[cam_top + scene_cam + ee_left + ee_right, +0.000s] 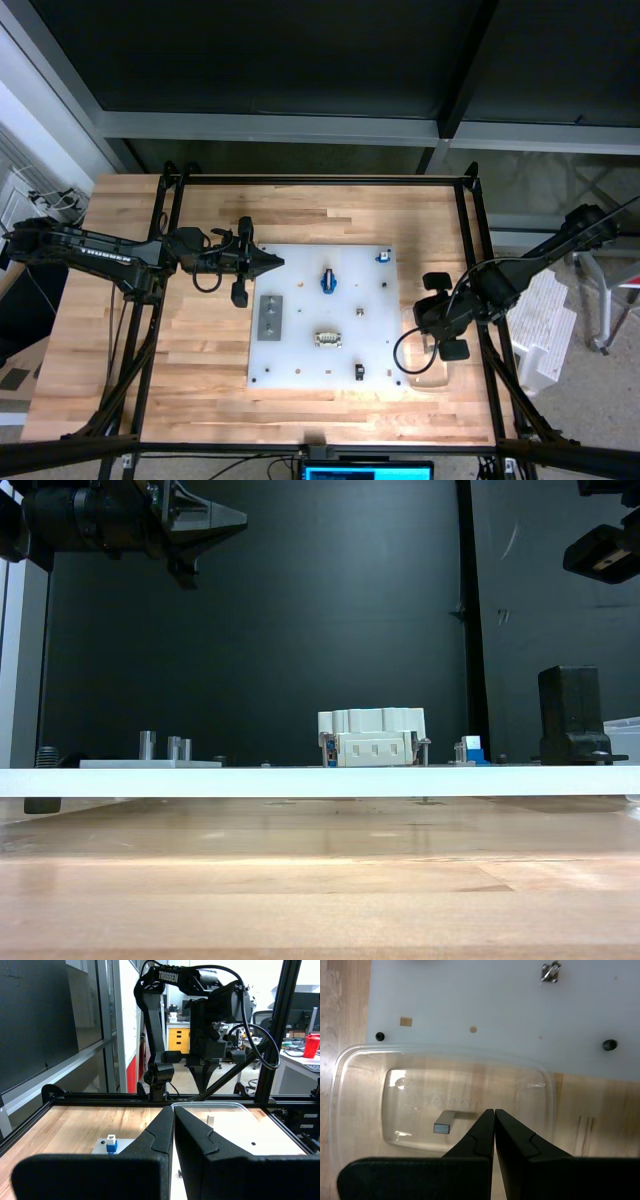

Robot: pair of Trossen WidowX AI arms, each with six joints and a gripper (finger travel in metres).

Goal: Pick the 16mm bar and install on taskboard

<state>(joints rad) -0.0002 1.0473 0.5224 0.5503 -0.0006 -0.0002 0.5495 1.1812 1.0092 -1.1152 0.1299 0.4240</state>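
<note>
The 16mm bar (445,1122) is a small grey piece lying on the floor of a clear plastic tray (350,1060), just off the right edge of the taskboard (300,345). My right gripper (494,1110) hangs above the tray with its fingers shut and nothing between them. Its tips are a short way to one side of the bar and do not touch it. In the high view the right gripper (432,330) sits over the tray (425,372). My left gripper (277,263) is shut and empty, held high over the board's far left corner and pointing right.
The white board carries a grey block (270,315), a blue knob (329,281), a white connector (326,341), a black part (360,373) and a small blue connector (382,257). Black frame rails (470,240) border the wooden table.
</note>
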